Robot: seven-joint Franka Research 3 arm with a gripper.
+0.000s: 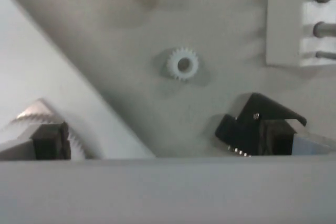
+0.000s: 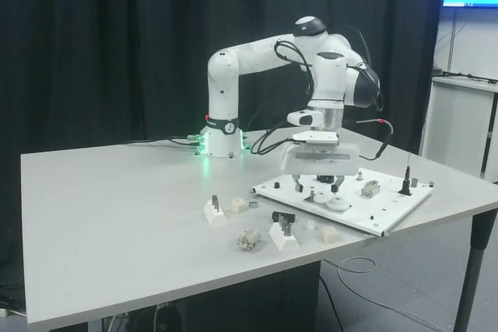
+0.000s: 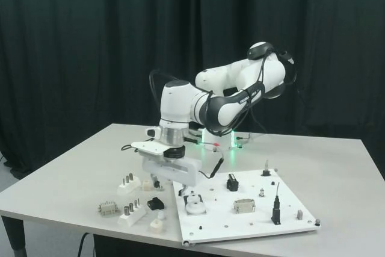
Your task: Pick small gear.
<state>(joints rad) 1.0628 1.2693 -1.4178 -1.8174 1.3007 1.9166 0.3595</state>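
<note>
Plainly, open hand above unmarked small gear

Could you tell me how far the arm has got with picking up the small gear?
Done: the tool hangs above the table with the small gear in the wrist view. In hand: nothing; the fingers are open and the gear lies flat on the table, ahead of them rather than between them. Left: centre over it, descend, close, lift.

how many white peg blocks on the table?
2, both on the grey table, off the white board: far peg block, and near peg block by the table's front edge. Others may be hidden.
</note>
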